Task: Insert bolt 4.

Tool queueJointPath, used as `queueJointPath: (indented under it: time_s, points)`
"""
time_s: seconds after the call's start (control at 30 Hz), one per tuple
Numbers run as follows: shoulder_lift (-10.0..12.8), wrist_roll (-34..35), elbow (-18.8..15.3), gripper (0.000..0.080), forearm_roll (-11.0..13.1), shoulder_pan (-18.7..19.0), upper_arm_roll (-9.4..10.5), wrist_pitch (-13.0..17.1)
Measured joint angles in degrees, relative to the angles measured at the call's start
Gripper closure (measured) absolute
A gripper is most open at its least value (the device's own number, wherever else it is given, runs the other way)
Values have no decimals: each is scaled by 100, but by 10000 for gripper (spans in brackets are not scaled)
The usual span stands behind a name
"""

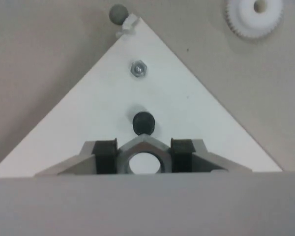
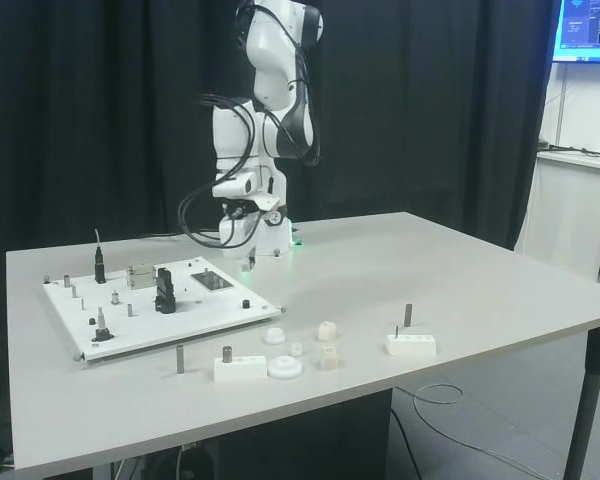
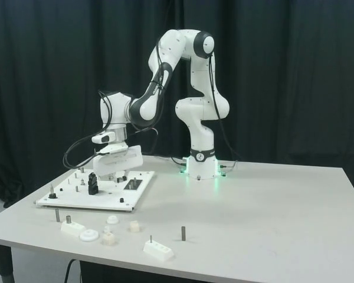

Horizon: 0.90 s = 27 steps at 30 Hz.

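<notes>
Upright pegs and a black block crowd the white board; grey table beyond lies open.

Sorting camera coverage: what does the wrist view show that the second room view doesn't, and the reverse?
Only the wrist view: the gripper shut on a grey hex part, a small nut on the white board.
Only the second room view: the whole white arm, its green-lit base, a standing pin.
Both: the board, a black knob near its corner, the grey table.

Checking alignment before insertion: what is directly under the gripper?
Under the gripper lies the white board, with a black peg just ahead. The held hex part covers whatever sits below.
</notes>
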Motion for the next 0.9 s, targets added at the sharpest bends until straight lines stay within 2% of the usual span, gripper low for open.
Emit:
queueJointPath:
  time_s: [0.2,0.4,0.6,0.9]
  points:
    - [91,-550,0,574,442,-40,-1,0]
    - [204,-930,7,574,742,-79,-2,0]
    - [295,-1159,18,574,923,-94,-2,0]
    - [426,-1321,47,574,1030,-96,-2,0]
